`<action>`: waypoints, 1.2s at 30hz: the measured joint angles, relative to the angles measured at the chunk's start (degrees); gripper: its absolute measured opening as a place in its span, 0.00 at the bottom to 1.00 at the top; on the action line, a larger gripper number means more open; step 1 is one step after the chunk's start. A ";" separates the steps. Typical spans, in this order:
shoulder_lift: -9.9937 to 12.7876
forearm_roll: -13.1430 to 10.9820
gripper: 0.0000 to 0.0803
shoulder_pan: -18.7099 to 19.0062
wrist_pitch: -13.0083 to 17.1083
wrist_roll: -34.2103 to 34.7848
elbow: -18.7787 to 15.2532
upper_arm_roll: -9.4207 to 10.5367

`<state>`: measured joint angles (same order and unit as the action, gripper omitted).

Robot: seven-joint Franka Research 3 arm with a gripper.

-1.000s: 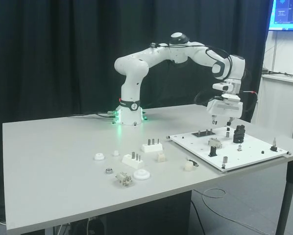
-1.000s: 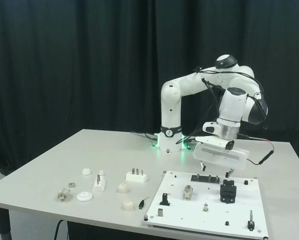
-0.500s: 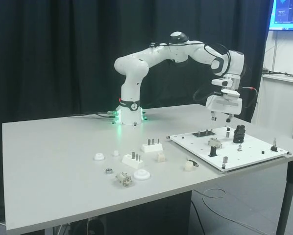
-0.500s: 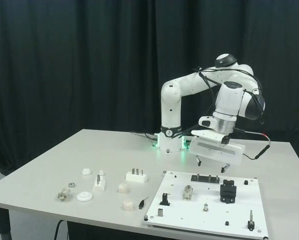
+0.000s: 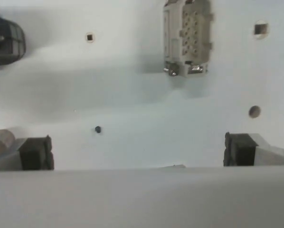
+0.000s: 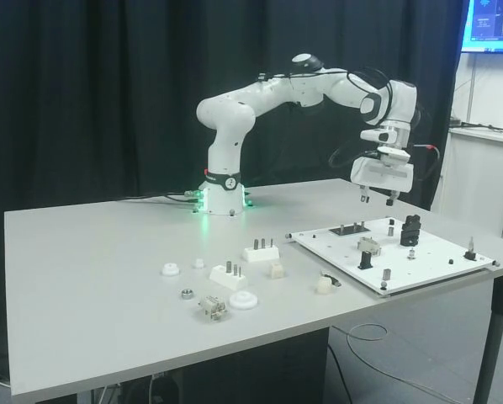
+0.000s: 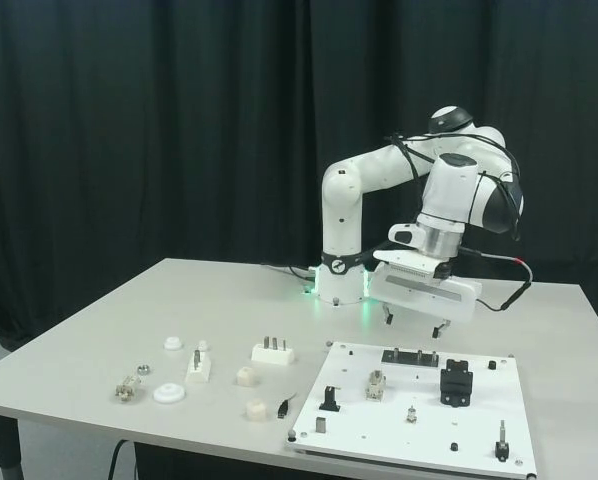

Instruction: Pick bolt 4.

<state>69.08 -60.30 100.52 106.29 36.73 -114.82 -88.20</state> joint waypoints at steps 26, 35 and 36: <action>0.00 1.08 1.00 -0.78 -1.01 -2.91 0.00 -2.61; 0.00 2.26 1.00 -1.67 -1.01 -3.30 0.03 -3.59; 0.00 2.55 1.00 -1.80 -1.01 -3.30 0.04 -3.74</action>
<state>69.08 -57.75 98.72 105.28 33.44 -114.78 -91.94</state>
